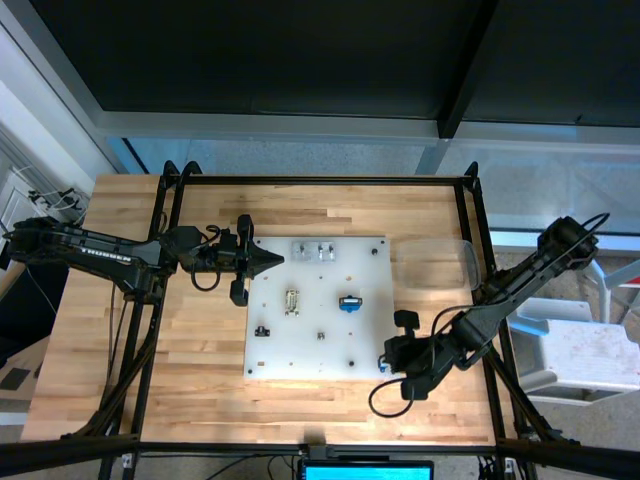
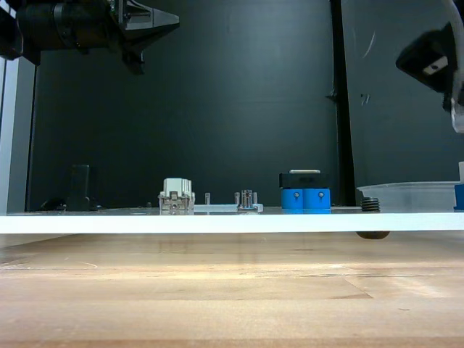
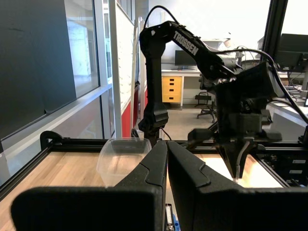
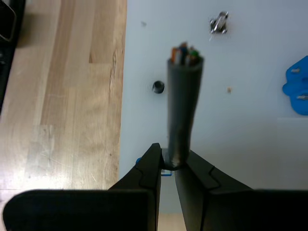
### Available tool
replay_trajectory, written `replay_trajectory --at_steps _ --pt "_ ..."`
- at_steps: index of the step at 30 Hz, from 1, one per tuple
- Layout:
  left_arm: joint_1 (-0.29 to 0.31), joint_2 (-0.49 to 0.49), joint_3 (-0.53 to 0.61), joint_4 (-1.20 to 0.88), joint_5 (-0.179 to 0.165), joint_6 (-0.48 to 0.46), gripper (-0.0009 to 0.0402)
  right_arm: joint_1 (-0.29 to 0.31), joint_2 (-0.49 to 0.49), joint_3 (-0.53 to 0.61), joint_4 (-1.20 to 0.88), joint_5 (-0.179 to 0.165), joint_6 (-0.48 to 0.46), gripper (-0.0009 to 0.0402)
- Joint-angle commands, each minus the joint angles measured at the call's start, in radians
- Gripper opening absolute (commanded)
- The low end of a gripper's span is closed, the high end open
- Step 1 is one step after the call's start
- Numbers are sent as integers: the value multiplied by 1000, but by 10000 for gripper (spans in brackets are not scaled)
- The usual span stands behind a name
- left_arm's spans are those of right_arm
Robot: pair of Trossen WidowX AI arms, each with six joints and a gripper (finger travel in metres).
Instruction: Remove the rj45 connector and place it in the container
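The rj45 connector (image 4: 183, 106) is a dark grey stub with coloured wire ends at its tip. My right gripper (image 4: 174, 166) is shut on its base. A bit of the blue socket (image 4: 139, 161) shows beside the fingers, at the near right edge of the white board (image 1: 300, 340). In the high view the right gripper (image 1: 384, 362) sits at that edge. The container (image 1: 436, 266) is a clear tub on the table just right of the board, also visible low (image 2: 413, 194). My left gripper (image 1: 272, 260) hangs shut and holding nothing above the board's far left edge, well off the surface (image 2: 170, 24).
A beige oblong connector (image 1: 292, 302) and a bright-blue block connector (image 1: 349, 304) stand mid-board. Small metal fittings (image 1: 318, 250) sit at the board's far edge. A black screw (image 4: 158, 86) lies near the held plug. Black frame rails (image 1: 478, 260) border the table.
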Motion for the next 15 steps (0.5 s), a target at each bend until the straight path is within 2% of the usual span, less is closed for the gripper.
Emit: replay_trajectory --at_steps 1,6,15 --pt "0 0 0 0 0 0 0 -6 -35 30 -60 -5 -10 0" --pt "0 0 0 0 0 0 0 -25 -72 63 -136 -5 -19 0" --pt "0 0 0 0 0 0 0 -63 -102 55 -159 -8 -32 0"
